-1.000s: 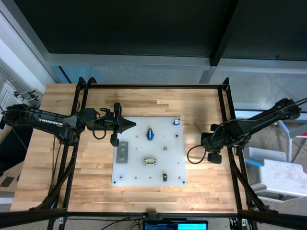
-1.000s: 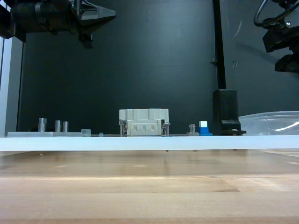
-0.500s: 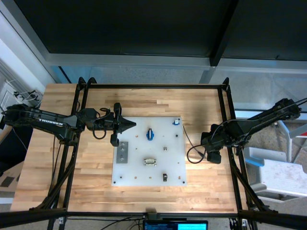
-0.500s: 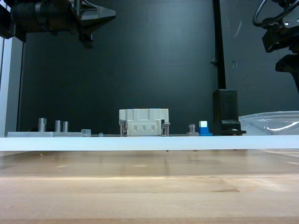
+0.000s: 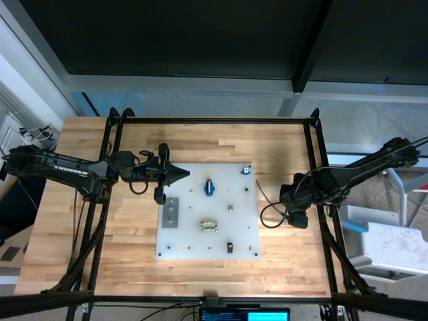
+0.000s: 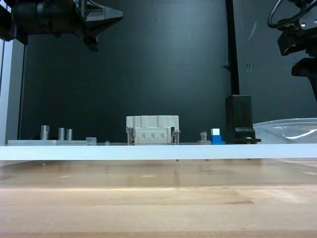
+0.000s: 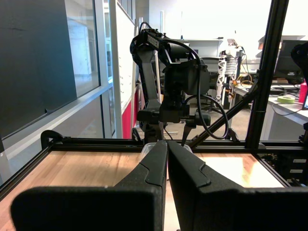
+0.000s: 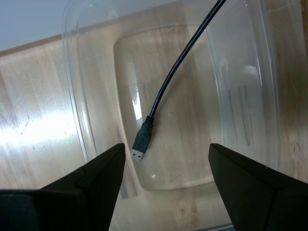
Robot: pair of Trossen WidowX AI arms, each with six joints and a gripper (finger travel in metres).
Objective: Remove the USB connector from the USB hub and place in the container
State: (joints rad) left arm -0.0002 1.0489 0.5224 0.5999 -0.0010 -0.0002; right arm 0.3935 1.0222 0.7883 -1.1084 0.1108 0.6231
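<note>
The USB connector, a dark plug with a silver tip, lies loose on the floor of the clear container, and its thin black lead curves away over the rim. My right gripper hovers open above it, touching nothing. In the high view the right gripper is just right of the board, with the thin lead beside it. The USB hub, a small black block, stands near the board's front edge. My left gripper is shut and empty, high over the board's back left part.
The white board carries a grey block with holes, a beige fitting and blue parts. In the low view the container sits right of the hub. A black frame rings the table.
The thin lead came into sight beside the board's right edge in the high view, and the right gripper shifted slightly. The left arm has not moved.
</note>
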